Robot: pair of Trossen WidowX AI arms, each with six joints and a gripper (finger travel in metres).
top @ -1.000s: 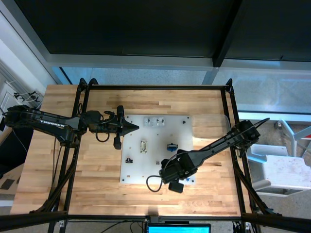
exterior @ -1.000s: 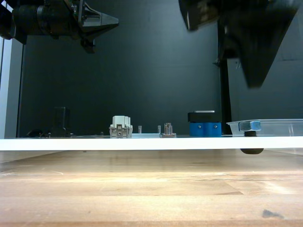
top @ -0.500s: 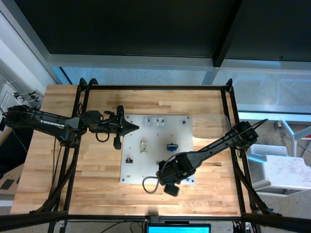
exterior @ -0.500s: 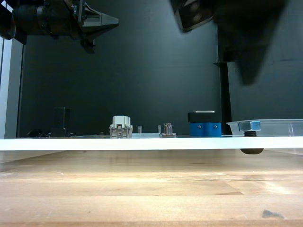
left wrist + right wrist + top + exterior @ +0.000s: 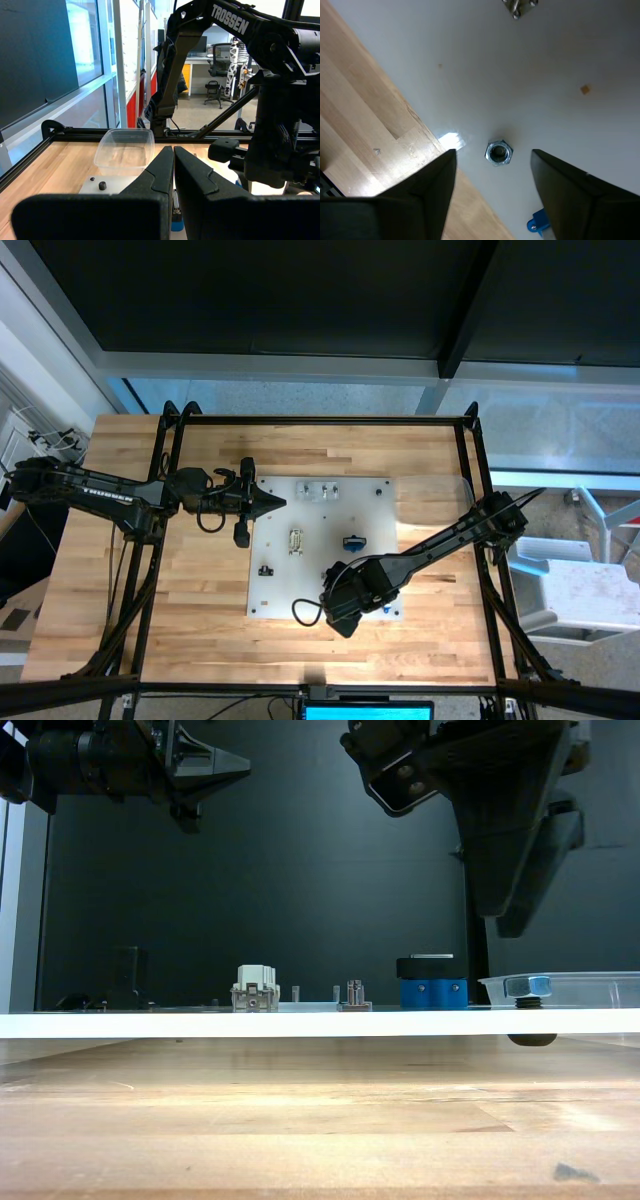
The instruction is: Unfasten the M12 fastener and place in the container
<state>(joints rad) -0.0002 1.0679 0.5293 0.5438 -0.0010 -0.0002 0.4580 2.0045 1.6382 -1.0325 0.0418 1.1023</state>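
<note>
The M12 fastener, a small silver nut [image 5: 527, 986], sits on top of its black ribbed stud [image 5: 527, 1003], whose ribs show beneath it. From above, the nut [image 5: 498, 153] lies on the white board [image 5: 555, 100] between the spread fingers of my right gripper [image 5: 494, 160], which is open and well above it. That right gripper [image 5: 498, 917] hangs over the board's near right part [image 5: 345, 602]. The container, a clear tray [image 5: 436, 500], lies right of the board and looks empty [image 5: 125, 148]. My left gripper [image 5: 272, 503] is shut, hovering at the board's far left [image 5: 235, 762].
On the board stand a blue-and-black block [image 5: 433, 982], a grey connector [image 5: 255, 990], a small silver fitting [image 5: 354, 994] and thin pins [image 5: 326, 490]. A black frame [image 5: 320, 421] rims the wooden table. The right arm [image 5: 440, 540] crosses the board's right edge.
My right gripper has swung left along the board's near edge and turned. The nut stays on its stud. The left arm has not moved.
</note>
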